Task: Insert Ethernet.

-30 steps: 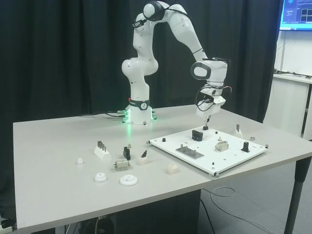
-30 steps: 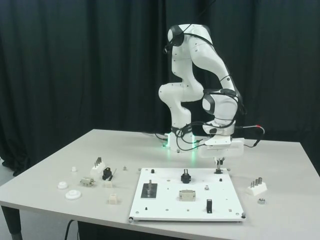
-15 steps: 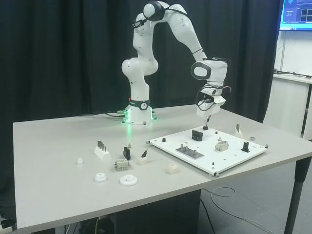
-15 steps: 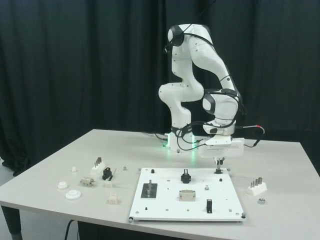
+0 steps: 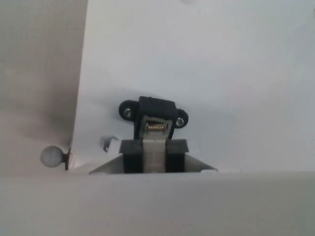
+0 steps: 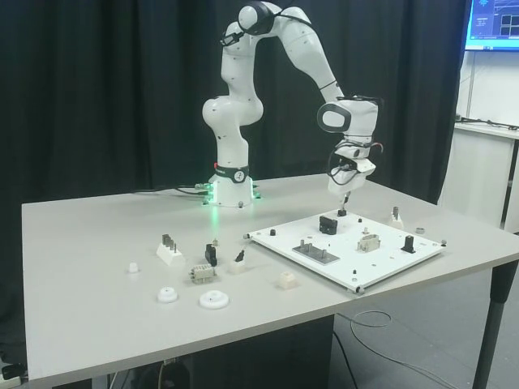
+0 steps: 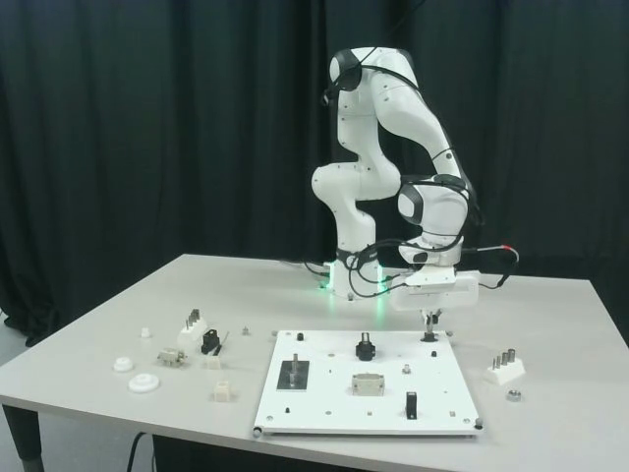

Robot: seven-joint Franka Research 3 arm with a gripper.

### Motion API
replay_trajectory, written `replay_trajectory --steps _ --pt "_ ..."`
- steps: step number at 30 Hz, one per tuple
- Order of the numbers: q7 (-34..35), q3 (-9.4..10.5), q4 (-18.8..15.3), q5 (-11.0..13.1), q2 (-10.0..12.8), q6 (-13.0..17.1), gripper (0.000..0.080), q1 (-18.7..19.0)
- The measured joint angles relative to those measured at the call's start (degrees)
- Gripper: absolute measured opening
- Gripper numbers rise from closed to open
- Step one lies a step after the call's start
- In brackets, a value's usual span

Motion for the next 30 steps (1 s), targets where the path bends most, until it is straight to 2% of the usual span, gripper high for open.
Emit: replay_trajectory --steps 9,16,30 --pt "-3.2 0.0 -0.03 0.0 -0.04 0.0 0.0091 -0.08" --pt "-3.23 0.01 -0.03 0.13 -0.05 0.0 0.0091 -0.19" --pt "4.16 0.0 -0.1 1.48 -0.05 0.19 0.0091 -0.41"
